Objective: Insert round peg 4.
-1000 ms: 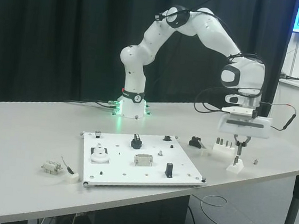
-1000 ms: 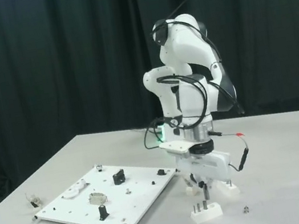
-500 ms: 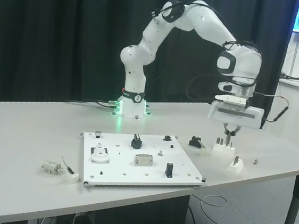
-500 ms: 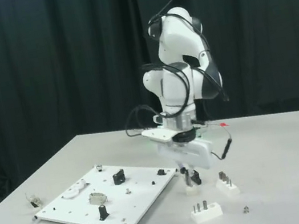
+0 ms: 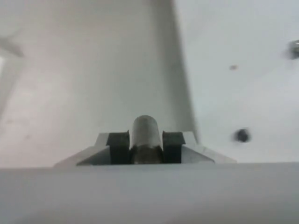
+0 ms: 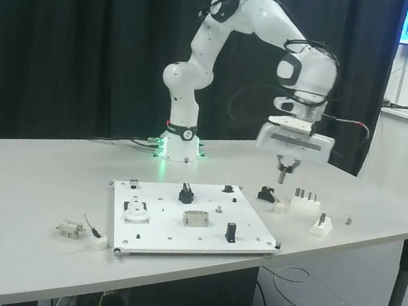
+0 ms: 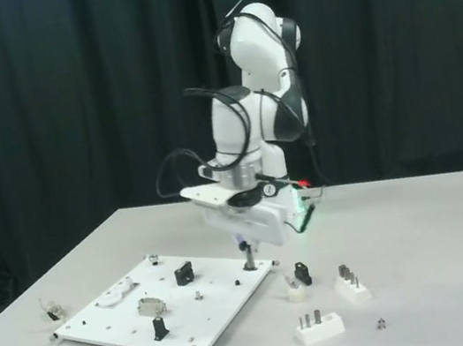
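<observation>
My gripper (image 5: 146, 148) is clamped on the peg (image 5: 145, 135), which hangs upright in the air over the far right edge of the white board (image 6: 166, 238). Step in hand: carry. Next I judge: align over the matching hole, then lower straight

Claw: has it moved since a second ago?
Yes. The claw, gripping the round peg, travelled from above the white peg holders toward the white board.
</observation>
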